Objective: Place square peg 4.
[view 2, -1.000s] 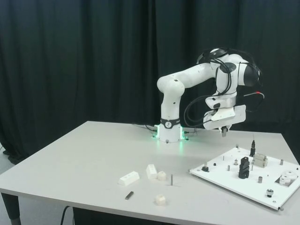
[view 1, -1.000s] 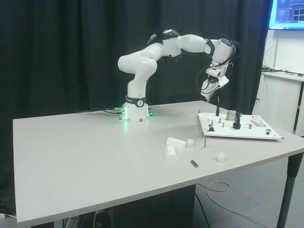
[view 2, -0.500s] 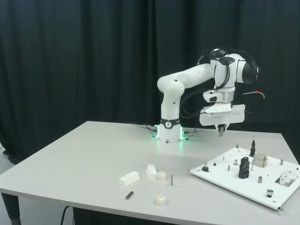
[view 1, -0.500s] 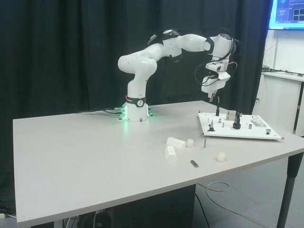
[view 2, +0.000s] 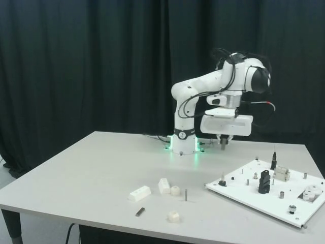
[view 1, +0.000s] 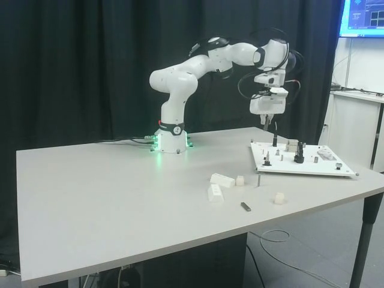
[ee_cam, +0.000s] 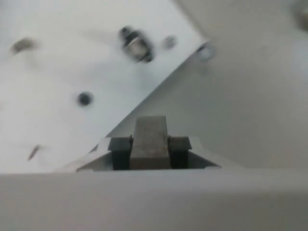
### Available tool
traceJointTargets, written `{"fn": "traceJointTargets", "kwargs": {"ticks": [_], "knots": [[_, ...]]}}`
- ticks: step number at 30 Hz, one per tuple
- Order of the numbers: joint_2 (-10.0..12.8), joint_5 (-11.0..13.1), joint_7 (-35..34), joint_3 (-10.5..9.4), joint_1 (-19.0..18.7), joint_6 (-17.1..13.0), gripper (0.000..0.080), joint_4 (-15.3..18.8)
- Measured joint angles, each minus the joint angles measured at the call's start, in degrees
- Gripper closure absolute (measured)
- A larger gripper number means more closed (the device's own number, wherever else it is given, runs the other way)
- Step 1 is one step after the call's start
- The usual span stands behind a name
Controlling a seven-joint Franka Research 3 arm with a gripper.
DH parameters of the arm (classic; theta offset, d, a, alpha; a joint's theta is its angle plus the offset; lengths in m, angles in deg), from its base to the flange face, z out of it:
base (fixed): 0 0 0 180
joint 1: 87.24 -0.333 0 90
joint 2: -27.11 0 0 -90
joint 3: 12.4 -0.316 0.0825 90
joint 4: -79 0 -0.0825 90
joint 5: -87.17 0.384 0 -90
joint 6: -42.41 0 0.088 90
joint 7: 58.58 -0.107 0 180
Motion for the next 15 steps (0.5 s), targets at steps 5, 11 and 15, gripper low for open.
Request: {"fn": "traceJointTargets", "kwargs": {"ticks": [5, 11, 15], "knots": [[-0.25, 0.0, 0.17, -0.24, 1.43, -4.39, 0.0648, 1.76], [-0.91, 0.01, 4.09, -1.08, 3.51, -9.42, 0.0648, 3.25], [-1.51, 0.22, 6.32, -1.99, 5.32, -12.06, 0.0648, 3.72]]}}
